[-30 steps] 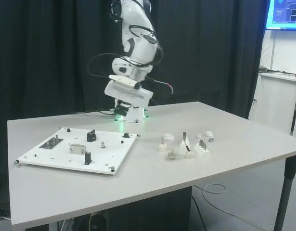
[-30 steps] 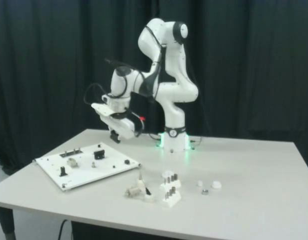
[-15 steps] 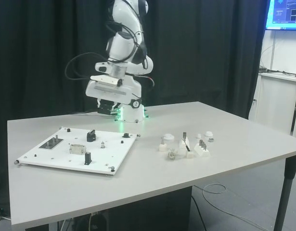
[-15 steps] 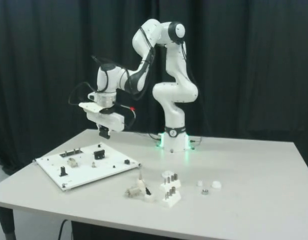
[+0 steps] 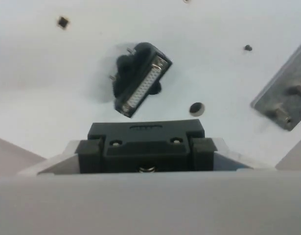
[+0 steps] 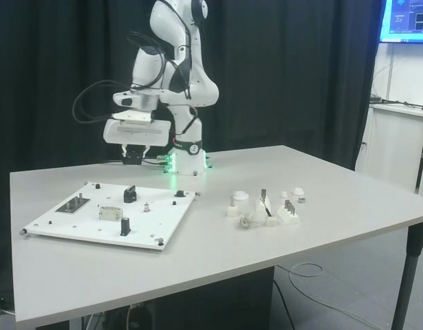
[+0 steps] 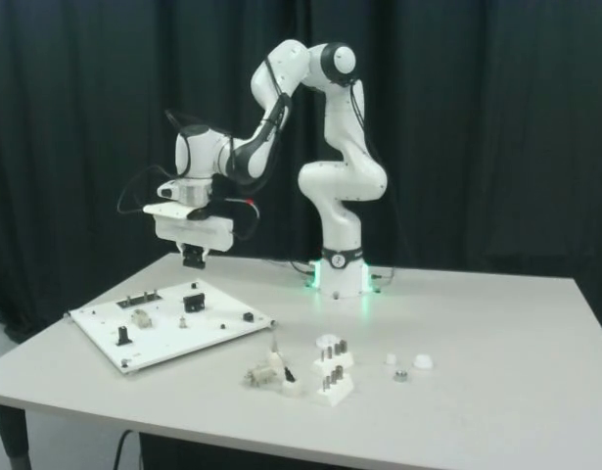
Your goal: Insert D-SUB.
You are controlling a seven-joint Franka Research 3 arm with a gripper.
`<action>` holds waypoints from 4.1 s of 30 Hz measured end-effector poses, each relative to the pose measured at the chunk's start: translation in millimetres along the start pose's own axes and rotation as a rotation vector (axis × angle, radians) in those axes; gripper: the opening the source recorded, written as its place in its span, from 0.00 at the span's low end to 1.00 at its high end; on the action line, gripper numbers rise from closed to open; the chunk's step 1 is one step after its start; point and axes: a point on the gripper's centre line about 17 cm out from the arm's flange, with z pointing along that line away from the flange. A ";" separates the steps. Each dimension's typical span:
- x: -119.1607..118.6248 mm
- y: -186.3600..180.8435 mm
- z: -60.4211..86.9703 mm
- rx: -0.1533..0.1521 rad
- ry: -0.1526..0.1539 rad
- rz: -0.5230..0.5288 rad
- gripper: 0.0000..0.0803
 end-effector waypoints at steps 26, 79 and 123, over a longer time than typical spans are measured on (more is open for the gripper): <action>-22.9 21.7 14.4 0.094 0.116 -0.375 0.48; 7.5 5.0 59.0 0.089 0.148 -0.828 0.48; 0.2 10.4 80.7 0.105 0.158 -0.888 0.48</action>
